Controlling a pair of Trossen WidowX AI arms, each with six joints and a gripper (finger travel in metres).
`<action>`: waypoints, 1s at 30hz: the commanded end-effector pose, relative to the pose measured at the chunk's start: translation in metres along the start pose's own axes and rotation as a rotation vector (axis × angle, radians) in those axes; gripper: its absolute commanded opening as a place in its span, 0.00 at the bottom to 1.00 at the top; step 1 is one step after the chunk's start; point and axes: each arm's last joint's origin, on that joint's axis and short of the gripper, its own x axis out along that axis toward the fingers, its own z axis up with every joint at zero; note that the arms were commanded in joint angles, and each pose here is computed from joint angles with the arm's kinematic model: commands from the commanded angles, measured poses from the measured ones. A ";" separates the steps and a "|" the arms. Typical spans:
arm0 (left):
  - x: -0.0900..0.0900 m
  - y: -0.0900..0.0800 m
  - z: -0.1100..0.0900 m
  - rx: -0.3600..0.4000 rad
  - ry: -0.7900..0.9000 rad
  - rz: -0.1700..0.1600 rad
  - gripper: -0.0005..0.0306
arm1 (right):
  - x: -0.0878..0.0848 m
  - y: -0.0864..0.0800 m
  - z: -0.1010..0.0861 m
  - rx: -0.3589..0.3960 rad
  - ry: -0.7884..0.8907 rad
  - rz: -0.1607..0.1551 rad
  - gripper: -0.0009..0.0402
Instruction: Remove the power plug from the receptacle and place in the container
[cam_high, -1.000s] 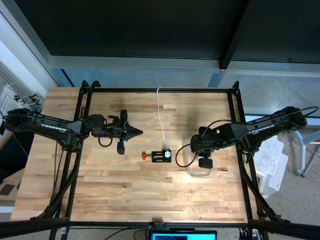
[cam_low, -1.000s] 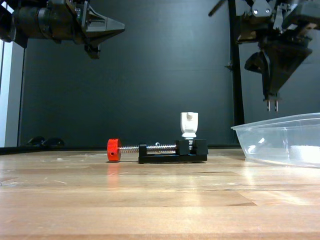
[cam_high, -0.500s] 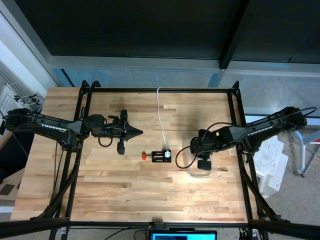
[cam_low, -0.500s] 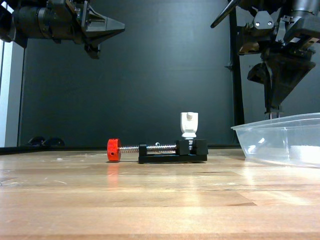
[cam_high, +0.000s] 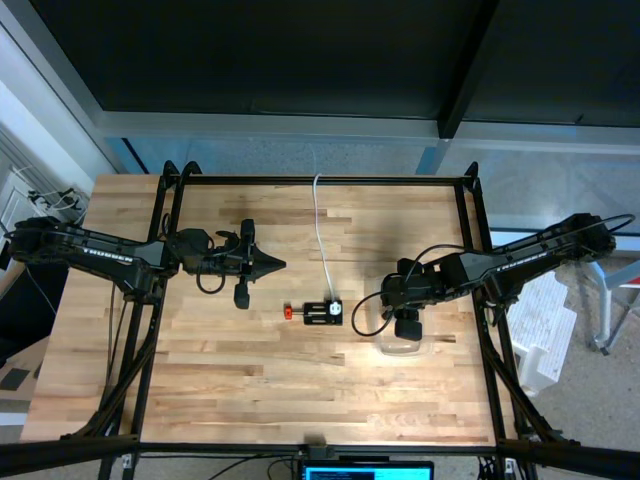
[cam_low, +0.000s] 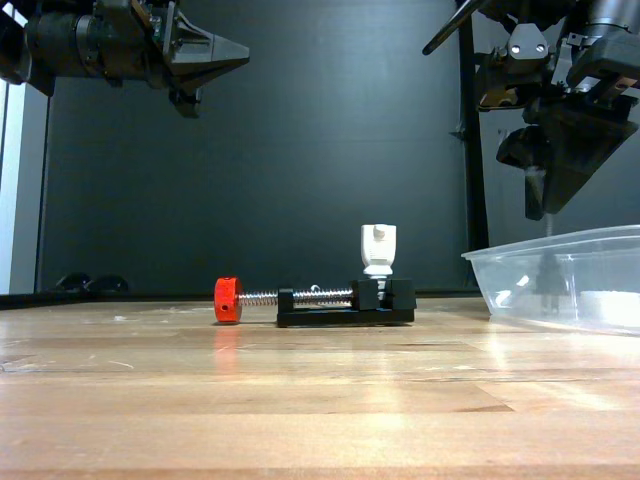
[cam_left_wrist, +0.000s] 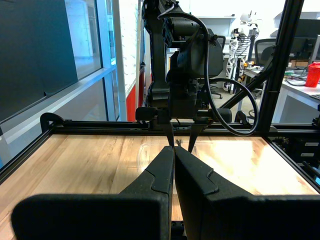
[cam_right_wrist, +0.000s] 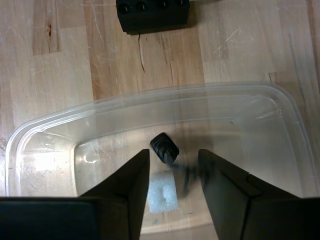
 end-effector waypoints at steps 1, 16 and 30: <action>0.000 0.000 0.000 0.000 0.000 0.000 0.02 | -0.003 0.000 0.000 0.001 -0.010 0.003 0.43; 0.000 0.000 0.000 0.000 0.000 0.000 0.02 | -0.030 0.000 0.011 -0.007 -0.039 0.010 0.49; 0.000 0.000 0.000 0.000 0.000 0.000 0.02 | -0.070 -0.015 0.022 -0.047 -0.368 0.013 0.45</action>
